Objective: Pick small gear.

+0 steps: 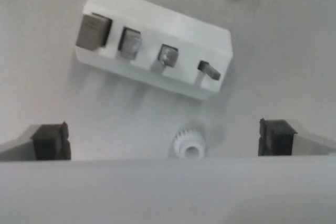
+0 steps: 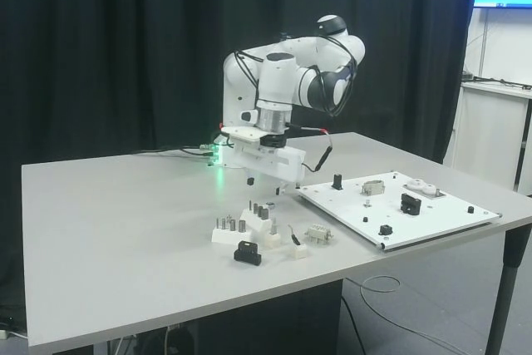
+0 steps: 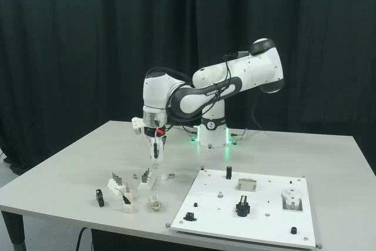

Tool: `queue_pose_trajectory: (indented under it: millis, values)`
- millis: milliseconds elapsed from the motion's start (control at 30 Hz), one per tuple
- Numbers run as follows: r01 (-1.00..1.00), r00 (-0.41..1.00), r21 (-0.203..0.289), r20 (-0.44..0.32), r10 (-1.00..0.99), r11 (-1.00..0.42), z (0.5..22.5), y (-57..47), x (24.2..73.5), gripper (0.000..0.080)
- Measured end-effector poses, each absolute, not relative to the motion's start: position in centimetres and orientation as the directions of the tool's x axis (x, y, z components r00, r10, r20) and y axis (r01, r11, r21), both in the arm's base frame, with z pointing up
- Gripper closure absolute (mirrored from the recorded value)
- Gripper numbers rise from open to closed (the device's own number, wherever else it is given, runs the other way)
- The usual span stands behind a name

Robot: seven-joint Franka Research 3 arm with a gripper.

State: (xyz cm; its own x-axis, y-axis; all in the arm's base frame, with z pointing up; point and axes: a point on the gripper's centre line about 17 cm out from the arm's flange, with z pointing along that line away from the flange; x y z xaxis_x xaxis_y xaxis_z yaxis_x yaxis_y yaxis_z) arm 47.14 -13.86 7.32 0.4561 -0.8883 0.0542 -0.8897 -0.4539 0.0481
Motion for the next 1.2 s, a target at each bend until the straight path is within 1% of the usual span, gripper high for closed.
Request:
queue_pose_trajectory:
  millis: [467,867,1200]
  values:
    - [-0.899,0.434,0.075,0.013,-0.901,-0.432,5.3,-13.5,44.7,0.0003]
    - [-0.907,0.417,0.058,-0.003,-0.909,-0.417,3.5,-12.7,43.9,0.0003]
    - [-0.906,0.420,0.057,-0.001,-0.907,-0.419,2.6,-12.2,43.6,0.0003]
